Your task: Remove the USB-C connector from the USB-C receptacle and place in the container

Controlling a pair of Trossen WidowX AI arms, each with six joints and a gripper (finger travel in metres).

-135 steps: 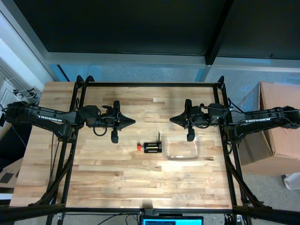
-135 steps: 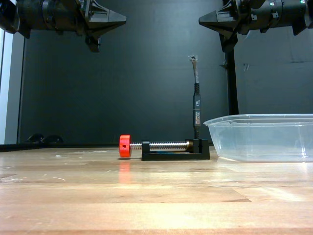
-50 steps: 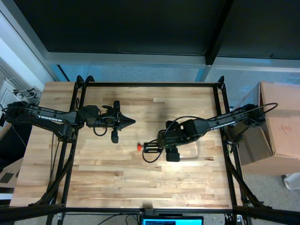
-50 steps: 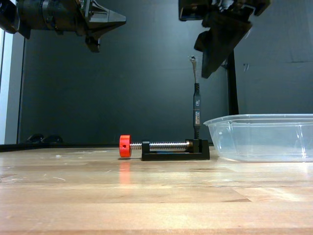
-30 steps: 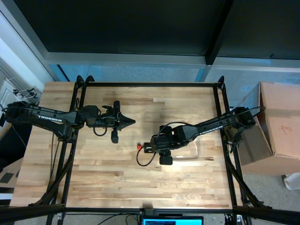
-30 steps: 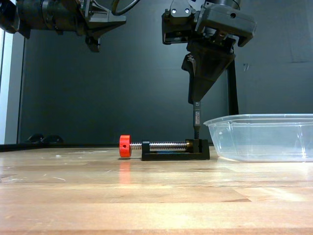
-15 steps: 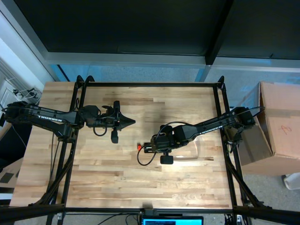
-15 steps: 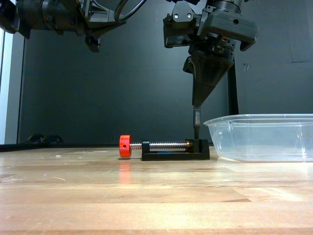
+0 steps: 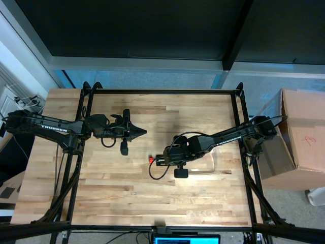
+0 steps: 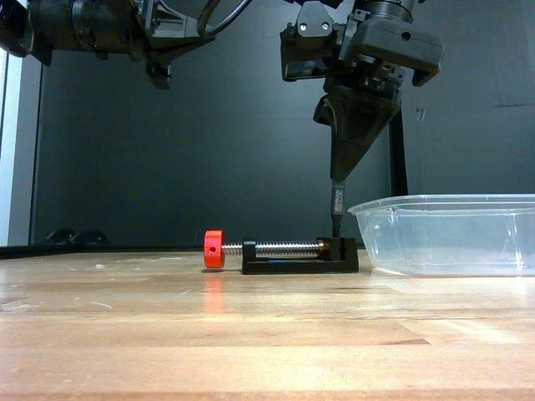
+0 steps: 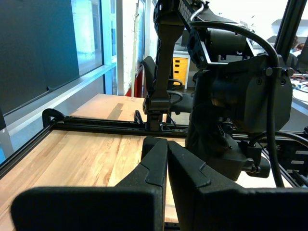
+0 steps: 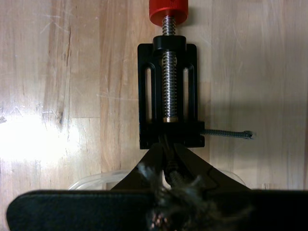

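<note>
Right gripper [image 10: 338, 179] pinched on the upright USB-C connector [image 10: 337, 203].
The connector stands vertical, its foot seated at the end of the black screw vise [image 10: 294, 256] with the red knob [image 10: 214, 249], just beside the clear plastic container [image 10: 447, 236]. The left gripper [image 10: 201, 35] hangs high over the table's left side, fingers [image 11: 154, 166] pressed together.

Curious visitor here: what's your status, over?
Left gripper shut, high at left. Right gripper shut on connector, upright in clamp. Container beside clamp.
</note>
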